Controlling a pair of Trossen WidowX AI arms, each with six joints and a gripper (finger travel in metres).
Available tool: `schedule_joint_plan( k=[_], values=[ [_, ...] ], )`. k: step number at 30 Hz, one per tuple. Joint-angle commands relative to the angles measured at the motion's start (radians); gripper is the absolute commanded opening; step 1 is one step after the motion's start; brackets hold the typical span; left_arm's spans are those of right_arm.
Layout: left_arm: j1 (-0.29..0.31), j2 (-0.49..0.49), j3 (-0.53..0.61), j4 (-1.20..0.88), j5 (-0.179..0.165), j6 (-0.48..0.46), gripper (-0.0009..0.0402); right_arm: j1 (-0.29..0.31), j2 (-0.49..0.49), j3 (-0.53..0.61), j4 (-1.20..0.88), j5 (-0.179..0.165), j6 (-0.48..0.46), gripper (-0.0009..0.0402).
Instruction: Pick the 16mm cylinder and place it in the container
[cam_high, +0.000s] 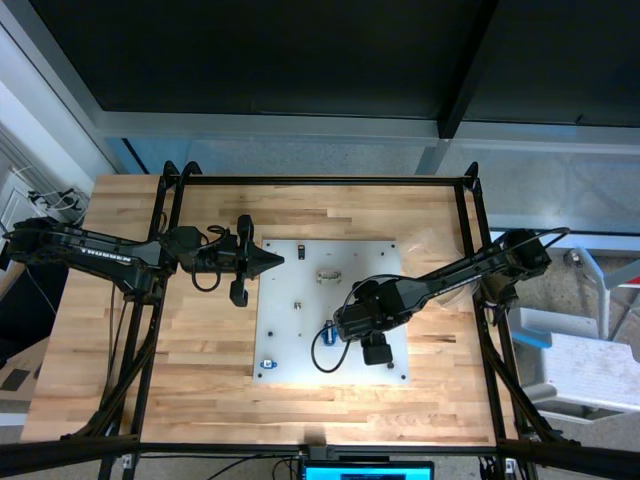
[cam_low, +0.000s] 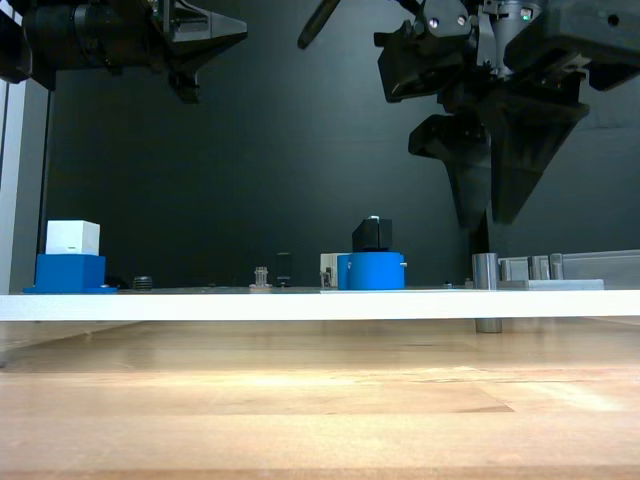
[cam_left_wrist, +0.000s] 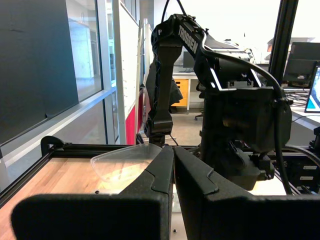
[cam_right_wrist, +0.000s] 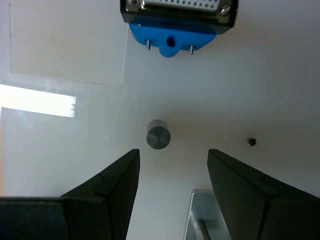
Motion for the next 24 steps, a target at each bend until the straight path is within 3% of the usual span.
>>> schedule_joint_plan(
  k=[1,24],
  values=[
    [0.000,0.000,0.000,0.000,0.000,0.000,0.0000,0.002,0.012,0.000,0.011,0.000,-0.001,0.0188],
    [0.000,0.000,0.000,0.000,0.000,0.000,0.0000,0.011,0.091,0.000,0.055,0.000,-0.001,0.0188]
  ],
)
